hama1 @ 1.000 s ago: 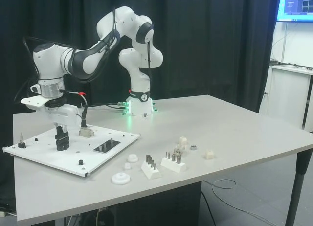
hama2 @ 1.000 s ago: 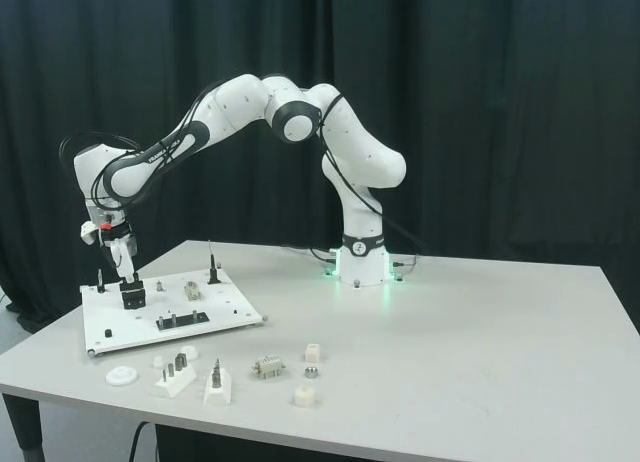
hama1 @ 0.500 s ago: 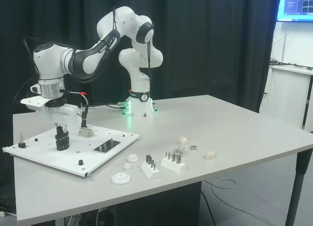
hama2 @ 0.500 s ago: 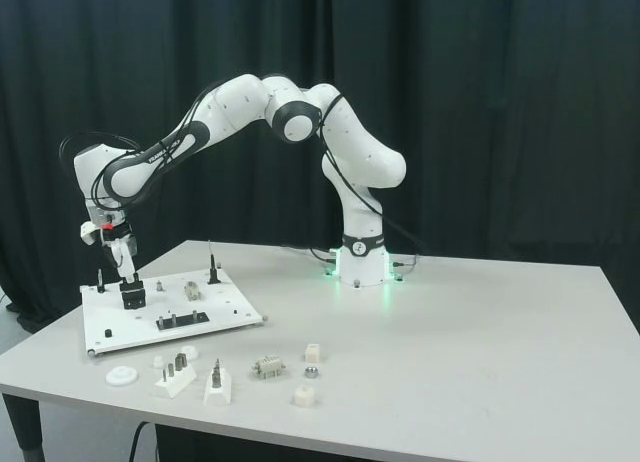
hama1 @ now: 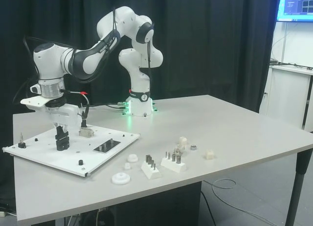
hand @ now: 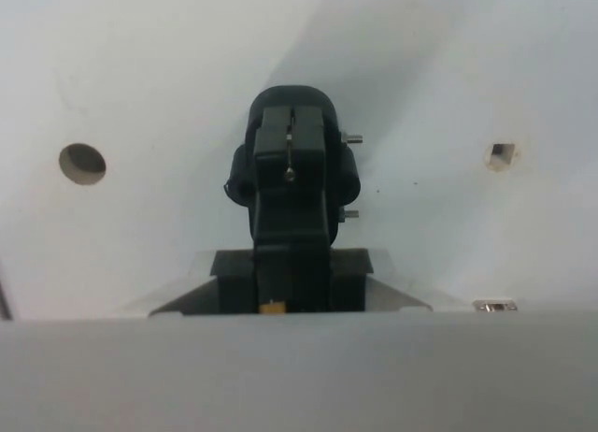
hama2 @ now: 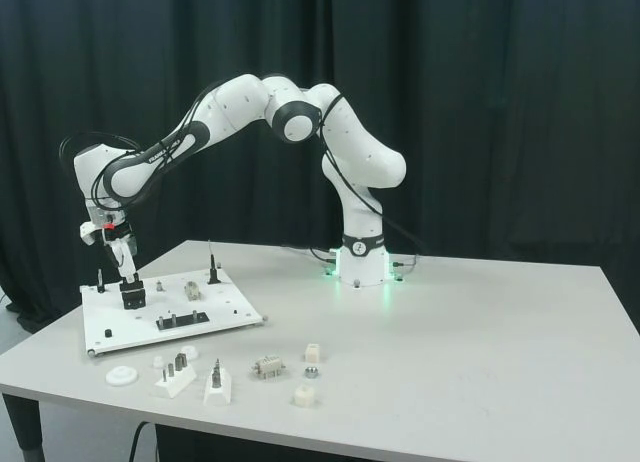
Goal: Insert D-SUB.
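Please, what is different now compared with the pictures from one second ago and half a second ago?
Almost nothing visibly changed. The gripper stays low over the white assembly board, its fingers closed on the black block-shaped connector part, at the same spot. The small white and metal parts on the grey table kept their places.

Black curtains (hama2: 500, 102) hang behind the grey table (hama2: 480, 342) (white cabinet (hama1: 288, 91) beside it).

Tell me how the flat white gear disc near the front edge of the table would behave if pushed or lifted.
The white gear disc lies flat and low, so it would probably slide rather than roll or tip. It looks like a small plastic part, likely light and stiff. Its thin profile might make gripping it from above awkward.
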